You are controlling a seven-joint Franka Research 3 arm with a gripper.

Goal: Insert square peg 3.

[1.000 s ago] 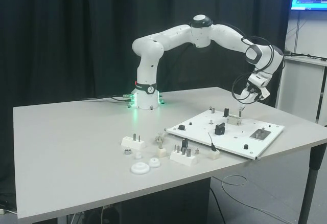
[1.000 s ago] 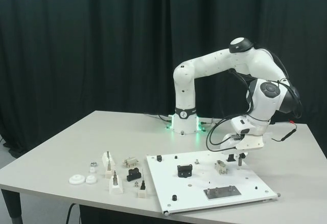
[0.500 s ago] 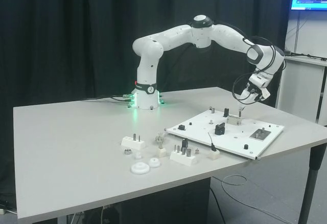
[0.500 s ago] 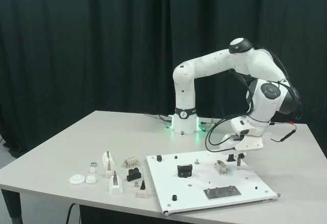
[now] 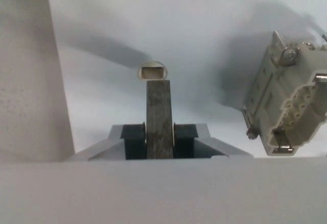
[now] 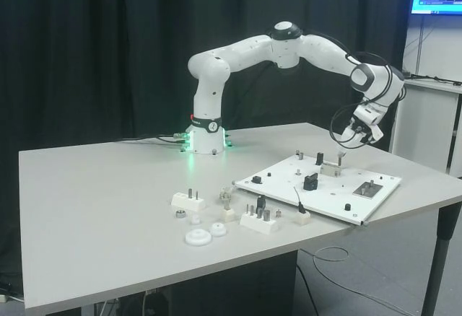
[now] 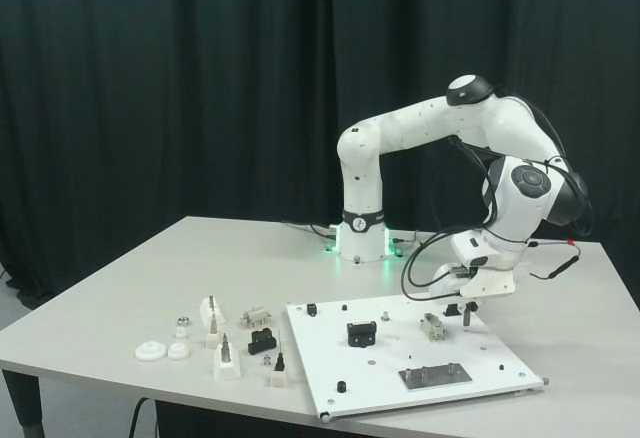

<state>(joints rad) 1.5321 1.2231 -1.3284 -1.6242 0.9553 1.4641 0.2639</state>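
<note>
Black curtains behind, grey table (image 6: pixel 94 186) below, and your gripper (image 5: pixel 159 132) is clamped on the square peg (image 5: pixel 159 116) mid-frame in the wrist view, tip just short of the square hole (image 5: pixel 152 71). It looks rigid and smooth; grip its flat sides.

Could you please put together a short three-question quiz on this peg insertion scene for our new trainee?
1. True or false: the gripper is shut on the square peg.
2. In the wrist view, the peg's lower tip is: A) seated inside the square hole; B) above the white board, not yet in the hole; C) lying flat on the grey table.
3. What sits bolted on the board beside the hole?

Key: 1 true. 2 B. 3 a multi-pin connector housing.
</note>
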